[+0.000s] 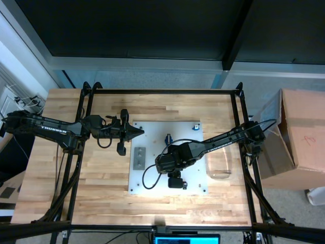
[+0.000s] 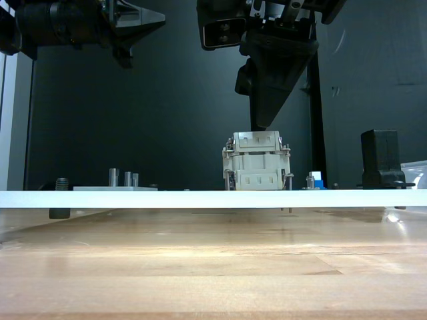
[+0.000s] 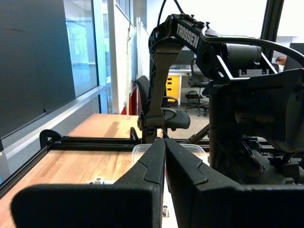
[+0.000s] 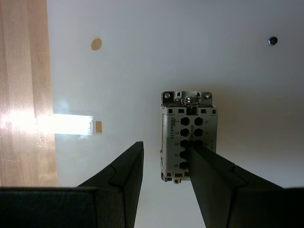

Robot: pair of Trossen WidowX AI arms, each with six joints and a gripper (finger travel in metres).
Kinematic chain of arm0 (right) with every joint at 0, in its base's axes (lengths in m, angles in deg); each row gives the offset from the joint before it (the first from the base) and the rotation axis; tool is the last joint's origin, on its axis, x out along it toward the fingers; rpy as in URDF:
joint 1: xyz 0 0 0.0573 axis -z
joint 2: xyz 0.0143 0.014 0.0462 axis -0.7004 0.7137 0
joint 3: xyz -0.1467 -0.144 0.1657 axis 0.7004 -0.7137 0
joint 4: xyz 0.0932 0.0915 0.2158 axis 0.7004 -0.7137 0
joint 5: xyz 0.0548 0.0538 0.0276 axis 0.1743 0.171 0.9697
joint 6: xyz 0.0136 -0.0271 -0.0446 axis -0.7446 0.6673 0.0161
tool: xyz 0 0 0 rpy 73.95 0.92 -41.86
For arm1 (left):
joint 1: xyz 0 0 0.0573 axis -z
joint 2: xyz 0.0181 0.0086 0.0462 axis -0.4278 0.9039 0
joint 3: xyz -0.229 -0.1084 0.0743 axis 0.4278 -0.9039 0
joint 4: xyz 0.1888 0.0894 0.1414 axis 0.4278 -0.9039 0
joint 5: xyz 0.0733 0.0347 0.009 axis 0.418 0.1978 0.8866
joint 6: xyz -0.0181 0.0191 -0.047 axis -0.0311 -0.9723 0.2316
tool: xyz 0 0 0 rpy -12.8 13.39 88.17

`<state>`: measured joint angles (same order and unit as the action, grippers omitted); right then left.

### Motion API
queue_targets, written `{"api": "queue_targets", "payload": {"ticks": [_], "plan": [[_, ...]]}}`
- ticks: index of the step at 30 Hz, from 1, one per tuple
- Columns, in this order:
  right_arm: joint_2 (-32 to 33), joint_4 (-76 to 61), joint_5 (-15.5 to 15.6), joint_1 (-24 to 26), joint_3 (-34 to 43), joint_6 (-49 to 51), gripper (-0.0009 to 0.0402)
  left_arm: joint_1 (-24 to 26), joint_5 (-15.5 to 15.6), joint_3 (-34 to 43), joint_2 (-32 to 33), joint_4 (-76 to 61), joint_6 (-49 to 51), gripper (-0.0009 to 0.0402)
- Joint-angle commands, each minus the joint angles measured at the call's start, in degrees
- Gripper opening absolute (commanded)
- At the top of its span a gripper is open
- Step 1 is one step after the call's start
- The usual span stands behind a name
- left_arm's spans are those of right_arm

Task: Remove the HAN10E connector from the taskboard and place in the container

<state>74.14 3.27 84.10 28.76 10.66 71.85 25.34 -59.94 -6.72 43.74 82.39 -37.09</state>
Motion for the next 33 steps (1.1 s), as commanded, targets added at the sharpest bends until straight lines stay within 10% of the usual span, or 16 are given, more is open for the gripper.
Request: {"api": "queue_targets", "payload": {"ticks": [1, 33], "plan": [[-1.53, 0.11, 0.13, -0.07, 0.13, -0.02, 0.0126, 0.00, 0.00, 0.00, 0.02, 0.00, -0.02, 0.0000], [-11.32, -0.98, -2.47, -0.04, 0.15, -1.29, 0.0196, 0.00, 0.00, 0.00, 0.00, 0.00, -0.02, 0.0000]]}}
